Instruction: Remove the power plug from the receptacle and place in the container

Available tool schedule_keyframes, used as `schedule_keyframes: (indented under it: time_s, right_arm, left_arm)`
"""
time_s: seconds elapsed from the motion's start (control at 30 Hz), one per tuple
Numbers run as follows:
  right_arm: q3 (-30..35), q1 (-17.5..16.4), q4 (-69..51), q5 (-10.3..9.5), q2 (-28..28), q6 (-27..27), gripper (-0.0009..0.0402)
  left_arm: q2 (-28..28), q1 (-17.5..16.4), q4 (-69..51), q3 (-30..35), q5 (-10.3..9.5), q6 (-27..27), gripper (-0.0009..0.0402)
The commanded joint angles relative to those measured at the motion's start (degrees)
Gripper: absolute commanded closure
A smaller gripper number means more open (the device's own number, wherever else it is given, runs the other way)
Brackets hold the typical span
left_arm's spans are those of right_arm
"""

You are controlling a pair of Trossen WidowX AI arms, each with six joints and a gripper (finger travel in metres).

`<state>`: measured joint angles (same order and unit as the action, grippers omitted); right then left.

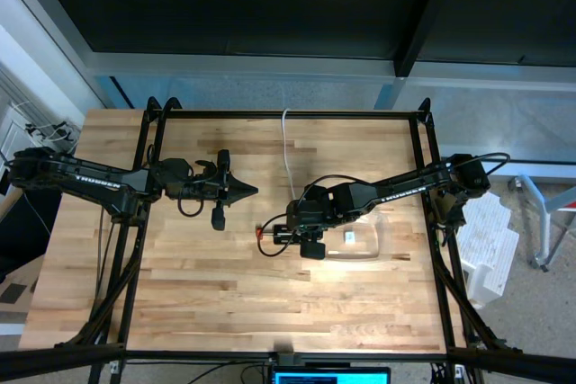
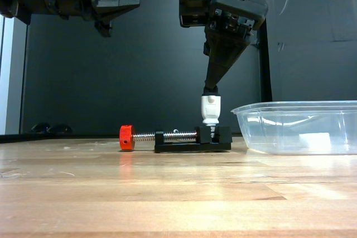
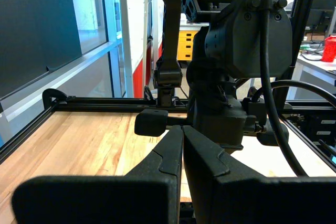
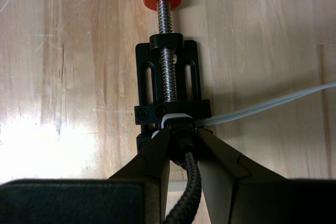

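The power plug (image 4: 182, 139) is a small black piece with a braided black tail, seated in the top of the white receptacle (image 2: 210, 110). The receptacle stands upright, clamped in a little black vise (image 2: 192, 138) with a red knob (image 2: 127, 137). My right gripper (image 2: 210, 87) points straight down over it, and its fingertips (image 4: 159, 148) press on both sides of the plug. The clear container (image 2: 301, 127) sits on the table just right of the vise, with a white sticker inside. My left gripper (image 1: 247, 191) hovers high at the left, fingers (image 3: 167, 156) together, holding nothing.
A long white cable (image 1: 288, 146) runs from the receptacle toward the table's far edge. A black metal frame (image 1: 288, 115) borders the wooden table. The container (image 1: 360, 242) lies partly under the right arm.
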<state>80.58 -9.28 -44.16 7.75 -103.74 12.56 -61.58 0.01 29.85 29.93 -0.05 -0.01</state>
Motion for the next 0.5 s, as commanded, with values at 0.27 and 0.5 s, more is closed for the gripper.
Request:
schedule_keyframes:
  time_s: [0.27, 0.5]
  right_arm:
    - [0.0, 0.0, 0.2, 0.15, 0.6, 0.0, 0.0394]
    - [0.3, 0.0, -0.2, -0.02, 1.4, 0.0, 0.0393]
  left_arm:
    - [0.0, 0.0, 0.0, 0.0, 0.02, 0.0, 0.0393]
    - [0.0, 0.0, 0.0, 0.0, 0.02, 0.0, 0.0393]
